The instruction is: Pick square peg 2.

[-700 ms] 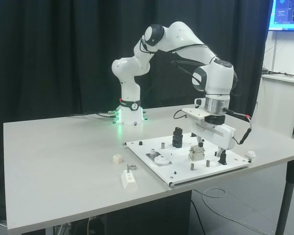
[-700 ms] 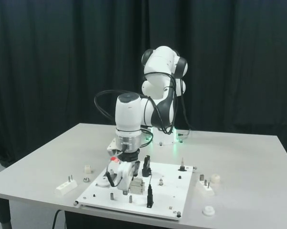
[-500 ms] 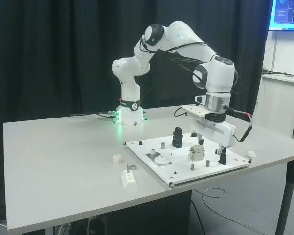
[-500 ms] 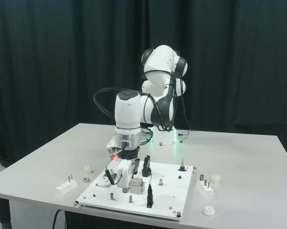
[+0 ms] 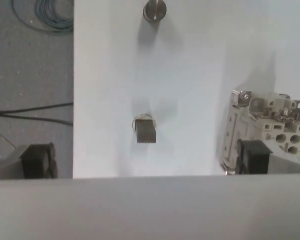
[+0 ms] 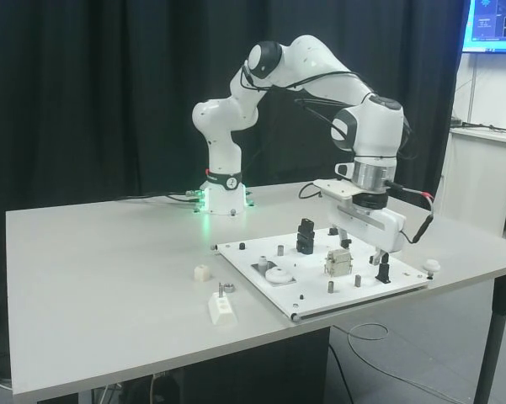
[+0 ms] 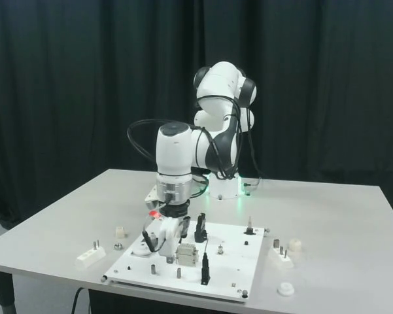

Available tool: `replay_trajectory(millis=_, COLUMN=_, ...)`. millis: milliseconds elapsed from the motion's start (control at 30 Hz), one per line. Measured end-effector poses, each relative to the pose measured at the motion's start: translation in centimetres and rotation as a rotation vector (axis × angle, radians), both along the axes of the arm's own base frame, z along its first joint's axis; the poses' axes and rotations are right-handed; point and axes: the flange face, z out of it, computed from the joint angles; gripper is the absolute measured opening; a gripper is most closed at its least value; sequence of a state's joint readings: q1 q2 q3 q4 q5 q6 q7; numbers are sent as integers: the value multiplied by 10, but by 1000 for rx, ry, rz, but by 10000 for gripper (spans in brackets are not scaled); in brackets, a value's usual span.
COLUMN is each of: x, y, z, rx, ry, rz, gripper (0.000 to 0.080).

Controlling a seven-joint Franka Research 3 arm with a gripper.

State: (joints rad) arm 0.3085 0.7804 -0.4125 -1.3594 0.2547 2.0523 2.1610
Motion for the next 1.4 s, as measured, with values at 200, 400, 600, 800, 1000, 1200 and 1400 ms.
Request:
replay_trajectory(millis=200, x=0, y=-2, z=0, rx=0, ry=0, rz=-4, gripper=800)
replay_trajectory(millis=400, x=0, y=-3, z=0, rx=0, ry=0, rz=-7, gripper=800)
replay_trajectory(millis=600, x=0, y=-4, z=0, rx=0, ry=0, rz=-8, gripper=800)
replay_trajectory(millis=800, x=0, y=-6, z=0, rx=0, ry=0, rz=-11, gripper=800)
replay_trajectory(millis=1000, x=0, y=-8, z=0, rx=0, ry=-1, rz=-14, gripper=800)
replay_trajectory(millis=1200, x=0, y=-11, z=1, rx=-1, ry=-2, rz=-17, gripper=800)
replay_trajectory(millis=1400, x=1, y=-12, z=2, rx=-2, ry=-4, rz=-19, gripper=800)
